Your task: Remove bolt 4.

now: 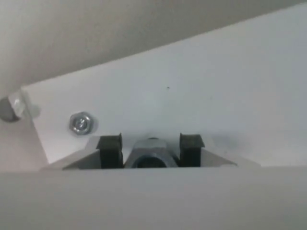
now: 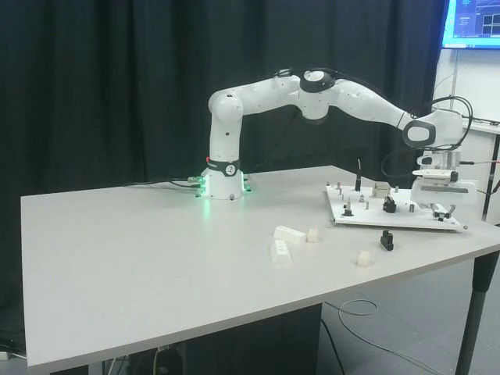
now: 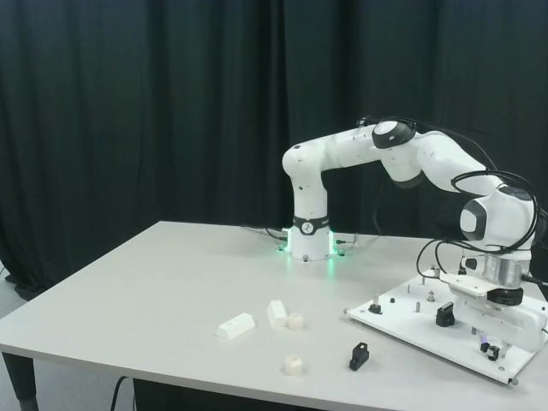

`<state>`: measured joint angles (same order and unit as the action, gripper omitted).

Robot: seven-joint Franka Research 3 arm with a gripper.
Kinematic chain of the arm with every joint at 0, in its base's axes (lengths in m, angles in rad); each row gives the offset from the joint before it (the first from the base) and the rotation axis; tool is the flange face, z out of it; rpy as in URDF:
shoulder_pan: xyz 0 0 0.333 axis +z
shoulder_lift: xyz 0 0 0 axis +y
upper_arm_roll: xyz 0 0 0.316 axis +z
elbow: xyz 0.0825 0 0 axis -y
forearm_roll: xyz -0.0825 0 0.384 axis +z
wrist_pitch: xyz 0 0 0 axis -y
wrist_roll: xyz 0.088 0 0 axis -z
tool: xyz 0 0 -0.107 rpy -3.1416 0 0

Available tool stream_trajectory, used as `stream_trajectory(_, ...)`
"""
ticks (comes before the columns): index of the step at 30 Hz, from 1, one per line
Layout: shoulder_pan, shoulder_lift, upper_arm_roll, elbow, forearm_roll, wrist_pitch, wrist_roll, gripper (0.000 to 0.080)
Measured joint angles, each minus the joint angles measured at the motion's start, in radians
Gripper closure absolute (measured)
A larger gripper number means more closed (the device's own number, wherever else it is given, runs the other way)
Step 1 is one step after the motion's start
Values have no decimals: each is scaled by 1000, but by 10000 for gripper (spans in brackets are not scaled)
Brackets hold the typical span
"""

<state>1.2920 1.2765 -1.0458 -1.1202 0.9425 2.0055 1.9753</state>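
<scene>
In the wrist view a grey hex-headed bolt (image 1: 148,154) stands on the white board (image 1: 201,91). My gripper (image 1: 150,151) is shut on the bolt's head, a black pad (image 1: 110,151) pressing each side. In the room views the gripper (image 2: 443,209) (image 3: 492,347) is down at the right end of the white board (image 2: 367,220) (image 3: 402,330); the bolt itself is hidden there by the hand.
A second bolt (image 1: 80,123) sits on the board close by, a third (image 1: 9,109) at its corner. Black knobs and pegs (image 3: 443,315) stand on the board. White blocks (image 2: 288,233) (image 2: 363,258) and a black part (image 2: 386,240) lie loose on the grey table.
</scene>
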Motion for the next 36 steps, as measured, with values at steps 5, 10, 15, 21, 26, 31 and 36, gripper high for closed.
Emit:
stream_trajectory(5,-5,0,6,9,-16,0,-112,547)
stream_trajectory(10,-6,0,7,10,-17,0,-204,547)
stream_trajectory(15,-6,-1,8,10,-17,0,-292,547)
stream_trajectory(21,-9,-4,13,11,-15,3,-400,547)
stream_trajectory(26,-15,-9,22,11,-12,4,-484,547)
stream_trajectory(31,-24,-16,33,11,-9,5,-585,547)
stream_trajectory(36,-28,-18,36,11,2,4,-728,547)
